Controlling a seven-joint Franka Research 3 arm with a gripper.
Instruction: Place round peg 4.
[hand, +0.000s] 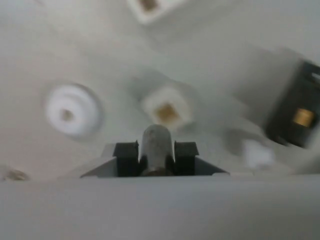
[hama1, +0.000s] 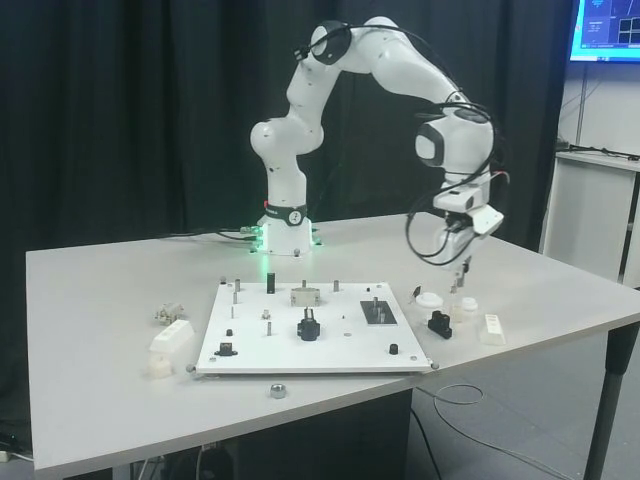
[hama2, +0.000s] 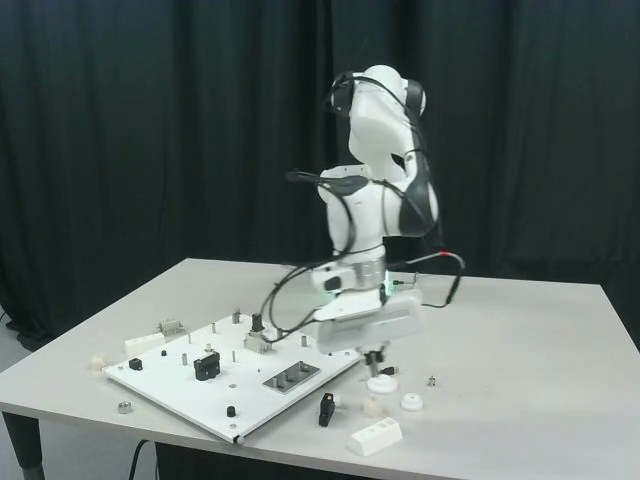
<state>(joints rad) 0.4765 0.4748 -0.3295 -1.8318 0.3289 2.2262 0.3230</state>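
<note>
While the two-fingered gripper (hand: 156, 159) clamped one grey round metal peg (hand: 155, 146), one white disc (hand: 71, 111) and one black block (hand: 296, 116) lay below.

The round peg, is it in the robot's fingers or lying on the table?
In the fingers. The wrist view shows the grey round peg clamped between the two black fingers, held above the table, not lying on it.
</note>
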